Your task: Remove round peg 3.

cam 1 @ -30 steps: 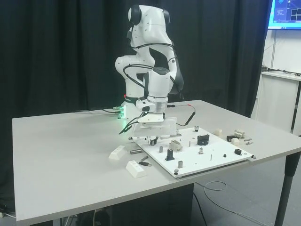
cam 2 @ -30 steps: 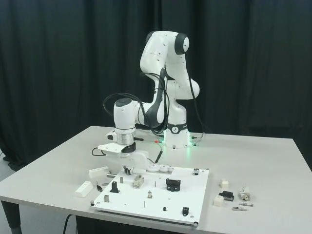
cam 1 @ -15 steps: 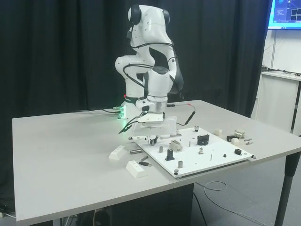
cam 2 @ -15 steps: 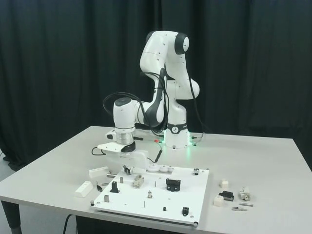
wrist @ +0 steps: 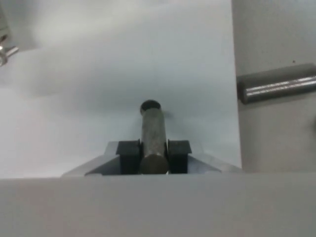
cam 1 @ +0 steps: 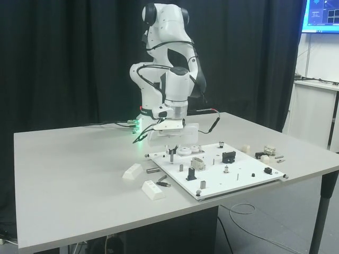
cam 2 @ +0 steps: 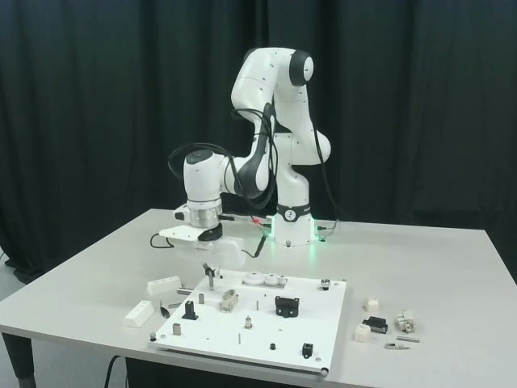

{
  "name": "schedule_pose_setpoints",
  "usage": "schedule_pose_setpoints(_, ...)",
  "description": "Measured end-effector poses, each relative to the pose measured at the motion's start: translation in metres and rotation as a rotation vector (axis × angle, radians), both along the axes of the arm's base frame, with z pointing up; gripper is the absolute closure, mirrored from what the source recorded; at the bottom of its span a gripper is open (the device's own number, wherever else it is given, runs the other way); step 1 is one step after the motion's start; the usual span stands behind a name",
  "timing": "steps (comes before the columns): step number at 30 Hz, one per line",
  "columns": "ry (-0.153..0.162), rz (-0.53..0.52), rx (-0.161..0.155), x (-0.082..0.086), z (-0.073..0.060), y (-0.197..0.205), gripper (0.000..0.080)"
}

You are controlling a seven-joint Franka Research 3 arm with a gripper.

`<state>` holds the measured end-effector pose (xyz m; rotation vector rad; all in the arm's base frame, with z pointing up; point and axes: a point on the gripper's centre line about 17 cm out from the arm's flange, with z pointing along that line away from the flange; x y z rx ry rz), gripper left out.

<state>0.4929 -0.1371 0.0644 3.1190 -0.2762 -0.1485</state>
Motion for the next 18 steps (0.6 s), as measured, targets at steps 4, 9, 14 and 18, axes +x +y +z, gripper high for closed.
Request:
schedule_pose_setpoints(4,-0.001,-0.004,0.006,0.000,0.010,0.000,0.0690)
schedule_pose_setpoints(9,-0.002,-0.007,0.012,0.000,0.019,0.000,0.0690)
schedule_pose_setpoints(14,-0.004,-0.008,0.015,0.001,0.024,0.000,0.0690)
schedule_pose_setpoints(18,-0.003,-0.008,0.016,0.002,0.026,-0.001,0.0690)
